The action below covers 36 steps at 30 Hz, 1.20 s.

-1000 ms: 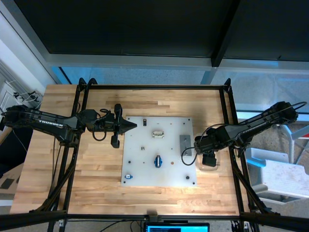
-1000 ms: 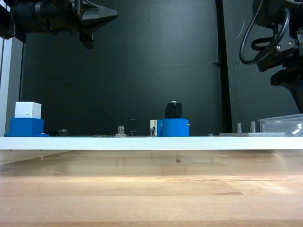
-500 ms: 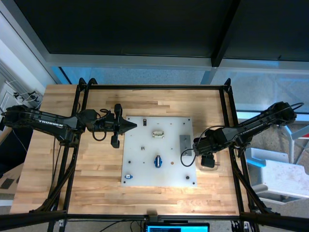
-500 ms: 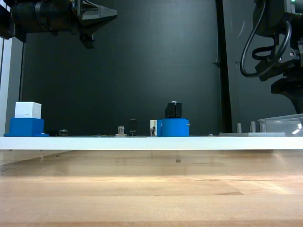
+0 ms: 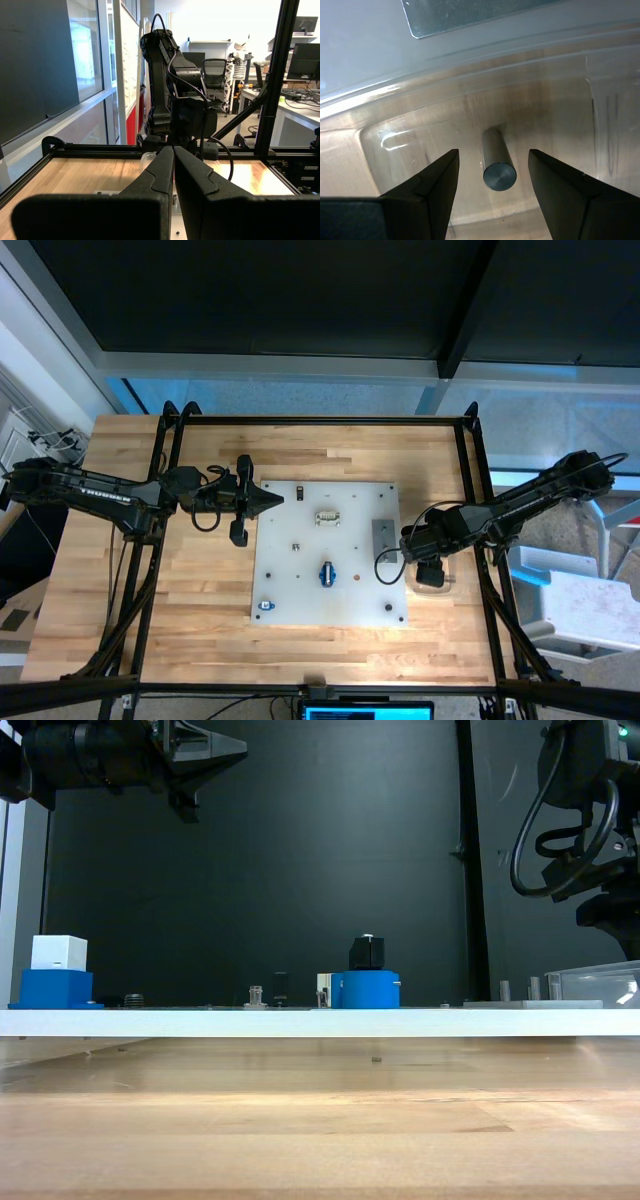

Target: Pick the 16mm cylinder and place it in the taskboard

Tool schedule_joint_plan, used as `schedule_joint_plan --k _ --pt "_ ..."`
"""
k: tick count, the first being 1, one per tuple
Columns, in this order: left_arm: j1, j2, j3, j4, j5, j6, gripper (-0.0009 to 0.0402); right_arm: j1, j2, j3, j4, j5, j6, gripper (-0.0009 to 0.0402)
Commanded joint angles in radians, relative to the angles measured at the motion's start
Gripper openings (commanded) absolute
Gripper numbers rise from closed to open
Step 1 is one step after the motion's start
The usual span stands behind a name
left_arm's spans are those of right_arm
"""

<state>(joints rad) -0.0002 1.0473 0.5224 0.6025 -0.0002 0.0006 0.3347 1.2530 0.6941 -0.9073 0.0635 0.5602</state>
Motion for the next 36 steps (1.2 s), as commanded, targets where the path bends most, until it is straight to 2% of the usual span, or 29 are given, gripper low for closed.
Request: schedule_joint_plan --k 1,21,29,36 --pt "0.000 0.000 0.000 0.000 0.000 0.000 0.0000 0.000 0.000 -0.005 0.007 0.000 0.000 0.0168" --pt "0.000 0.000 0.000 0.000 0.000 0.000 0.0000 0.000 0.000 -0.011 0.017 -0.003 0.009 0.0045" --pt "0.000 0.000 0.000 0.000 0.000 0.000 0.0000 0.000 0.000 -0.011 0.016 -0.003 0.009 0.0023" --pt "0.000 0.000 0.000 0.000 0.000 0.000 0.0000 0.000 -0.009 -0.003 0.008 -0.004 0.009 0.0021"
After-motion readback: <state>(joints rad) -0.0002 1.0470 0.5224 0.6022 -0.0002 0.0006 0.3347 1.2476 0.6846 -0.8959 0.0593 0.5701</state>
